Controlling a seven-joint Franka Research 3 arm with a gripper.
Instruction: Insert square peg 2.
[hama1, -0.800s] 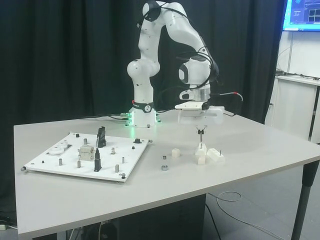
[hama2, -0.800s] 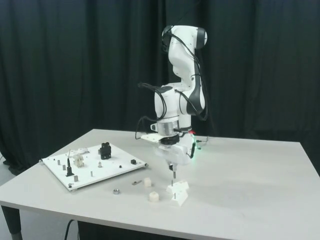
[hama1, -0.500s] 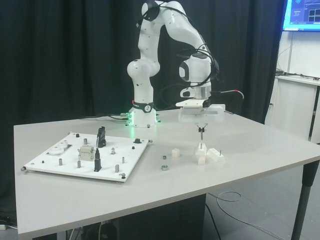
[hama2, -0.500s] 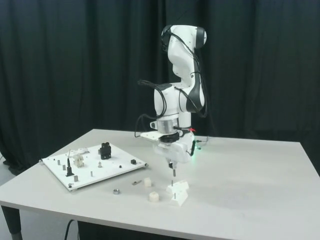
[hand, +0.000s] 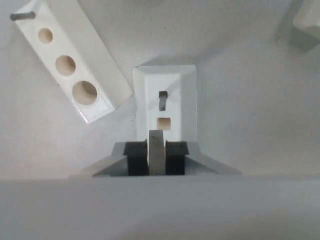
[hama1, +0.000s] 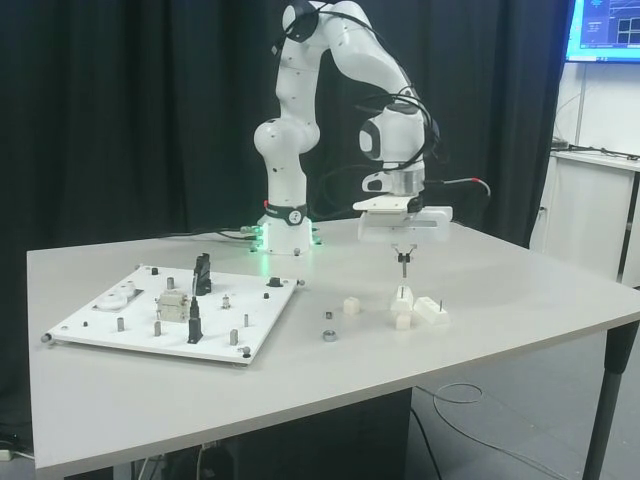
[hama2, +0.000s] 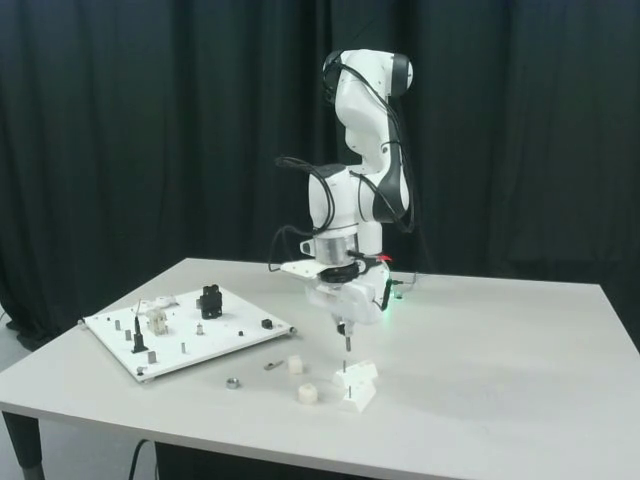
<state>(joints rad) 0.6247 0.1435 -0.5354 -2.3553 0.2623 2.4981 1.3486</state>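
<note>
Transport step in hand: the black fingers (hand: 135, 157) pinch the grey square metal peg (hand: 156, 159), hanging above the white block with square sockets (hand: 182, 100) on the grey bench (hama1: 520, 290). Next move calls for alignment over the vacant socket (hand: 163, 123), then straight descent

Peg (hama1: 402, 263) in jaws above white block (hama1: 401, 298).
</note>
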